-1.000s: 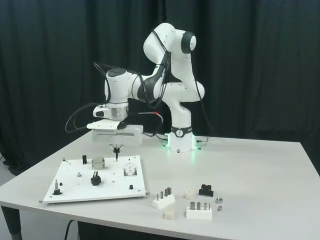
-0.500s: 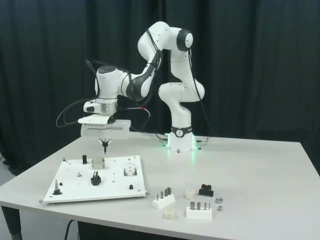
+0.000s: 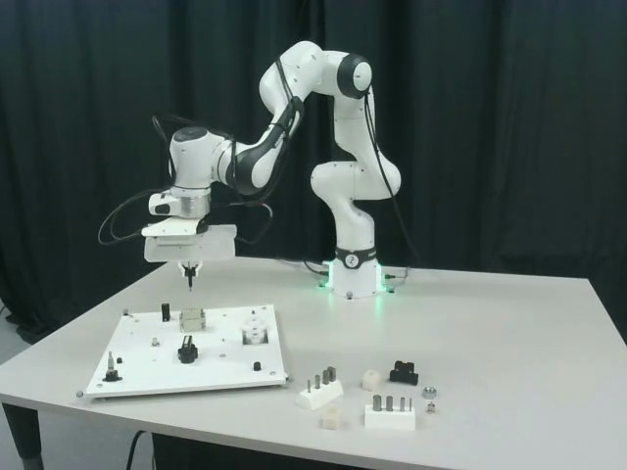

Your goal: Insert USB.

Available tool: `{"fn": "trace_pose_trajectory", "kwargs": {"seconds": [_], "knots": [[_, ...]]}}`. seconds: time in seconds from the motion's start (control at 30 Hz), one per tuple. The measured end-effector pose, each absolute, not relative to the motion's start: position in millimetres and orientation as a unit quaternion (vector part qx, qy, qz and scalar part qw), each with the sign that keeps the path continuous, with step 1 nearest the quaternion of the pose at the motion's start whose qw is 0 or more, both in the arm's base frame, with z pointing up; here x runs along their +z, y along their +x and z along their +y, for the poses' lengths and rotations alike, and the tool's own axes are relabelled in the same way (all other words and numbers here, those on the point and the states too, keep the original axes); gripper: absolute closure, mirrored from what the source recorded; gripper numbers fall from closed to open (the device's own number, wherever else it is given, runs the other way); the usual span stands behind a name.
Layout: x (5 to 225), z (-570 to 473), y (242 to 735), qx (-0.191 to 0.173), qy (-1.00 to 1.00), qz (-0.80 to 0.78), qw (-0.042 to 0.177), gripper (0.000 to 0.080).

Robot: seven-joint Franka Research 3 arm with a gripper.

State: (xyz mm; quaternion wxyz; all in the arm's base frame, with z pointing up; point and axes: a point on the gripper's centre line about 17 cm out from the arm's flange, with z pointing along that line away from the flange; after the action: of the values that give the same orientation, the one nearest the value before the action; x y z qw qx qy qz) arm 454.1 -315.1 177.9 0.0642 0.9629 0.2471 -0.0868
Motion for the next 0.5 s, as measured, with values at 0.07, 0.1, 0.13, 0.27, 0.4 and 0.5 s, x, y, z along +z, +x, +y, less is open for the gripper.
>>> {"fn": "trace_pose_trajectory", "kwargs": {"seconds": [0.07, 0.1, 0.13, 0.27, 0.4, 0.5], "knots": [[177, -323, 447, -0.086, 0.96, 0.26, 0.064, 0.0738], [176, -328, 444, -0.085, 0.958, 0.267, 0.064, 0.0738], [175, -332, 442, -0.084, 0.956, 0.274, 0.065, 0.0738], [172, -347, 433, -0.075, 0.948, 0.302, 0.07, 0.0738], [169, -361, 426, -0.062, 0.941, 0.322, 0.08, 0.0738], [167, -369, 422, -0.051, 0.94, 0.326, 0.09, 0.0738]]}}
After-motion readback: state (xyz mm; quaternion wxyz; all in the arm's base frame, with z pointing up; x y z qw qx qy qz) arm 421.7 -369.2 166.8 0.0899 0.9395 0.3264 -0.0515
